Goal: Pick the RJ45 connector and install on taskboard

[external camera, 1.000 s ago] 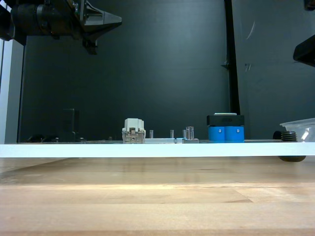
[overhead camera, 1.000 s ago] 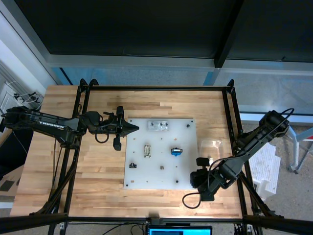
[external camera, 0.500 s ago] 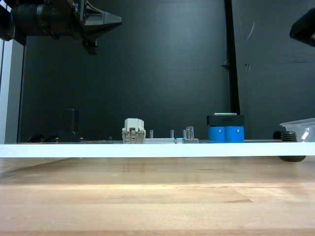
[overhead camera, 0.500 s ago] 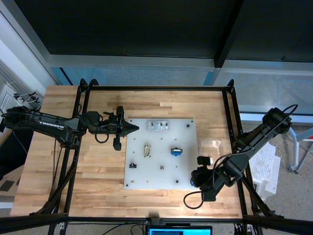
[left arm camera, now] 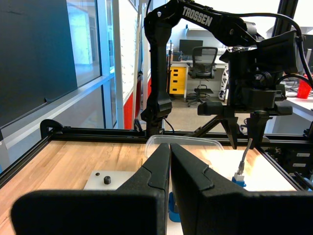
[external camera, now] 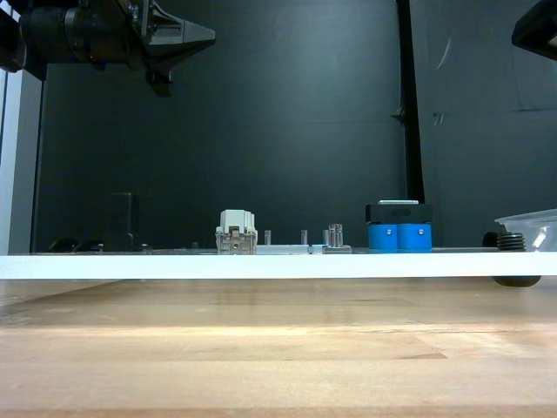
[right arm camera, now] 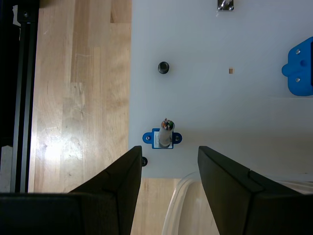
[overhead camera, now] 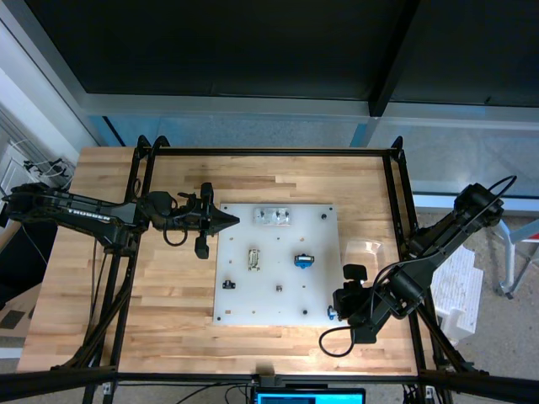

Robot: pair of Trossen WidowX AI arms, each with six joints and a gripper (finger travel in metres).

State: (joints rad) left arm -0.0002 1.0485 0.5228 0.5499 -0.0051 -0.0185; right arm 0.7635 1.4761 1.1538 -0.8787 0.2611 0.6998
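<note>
- Plug [right arm camera: 166,131] upright in a small blue holder [right arm camera: 148,138] at the board's [right arm camera: 220,107] near right corner, long axis straight up off the board, cut wire end uppermost.
- Right gripper [right arm camera: 168,148] hanging high over that same corner of the board, pointing straight down, fingers spread wide, nothing between them.
- Plug directly below the spread fingers and about midway between them; reachable by a plain drop toward the board, with little or no sideways shift. Far more gap there than so small a plug needs.
- Left gripper [left arm camera: 169,147] held high off the board's left edge, fingers pressed together on nothing; much the farther of the two from the plug.
- By the look of it, already seated in a fitting on the board; cannot tell whether pushed fully home.
</note>
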